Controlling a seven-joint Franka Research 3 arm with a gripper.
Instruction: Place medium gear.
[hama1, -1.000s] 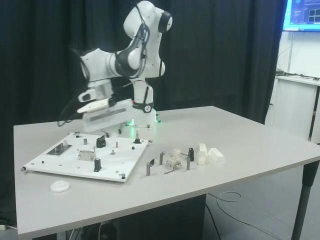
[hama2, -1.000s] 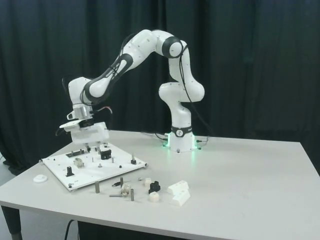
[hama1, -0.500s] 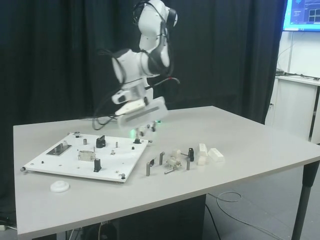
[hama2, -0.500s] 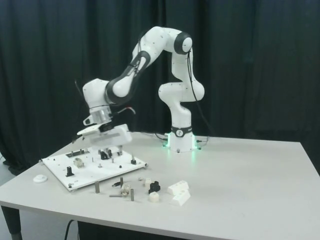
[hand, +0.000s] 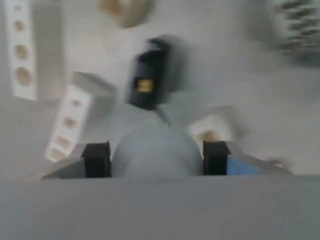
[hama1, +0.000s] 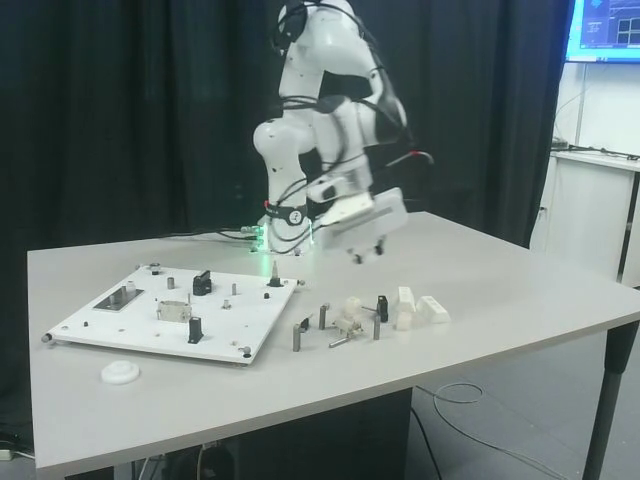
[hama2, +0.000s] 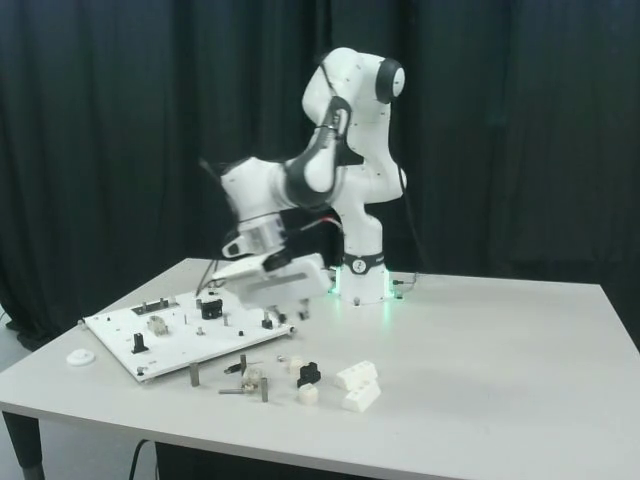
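Note:
My gripper (hama1: 367, 253) hangs open above the table, just behind the cluster of loose parts (hama1: 348, 318), and holds nothing. In the wrist view its black fingertips (hand: 96, 160) stand wide apart around a blurred grey patch, with a black part (hand: 147, 80) and white blocks (hand: 65, 122) below. In the second room view the gripper (hama2: 292, 313) is past the near corner of the white assembly board (hama2: 150, 345). A white round toothless-looking disc (hama1: 120, 373) lies on the table beside the board. I cannot pick out a medium gear with certainty.
The white board (hama1: 130, 325) carries pegs, black holders and a grey metal block. Short pegs, a black part and white blocks (hama1: 420, 306) lie to its right. The arm's base (hama2: 362, 280) with green lights stands at the back. A white cabinet (hama1: 590, 215) is off the table.
The arm has swung from over the board's far end across the board to above the loose parts, and the hand has dropped lower.

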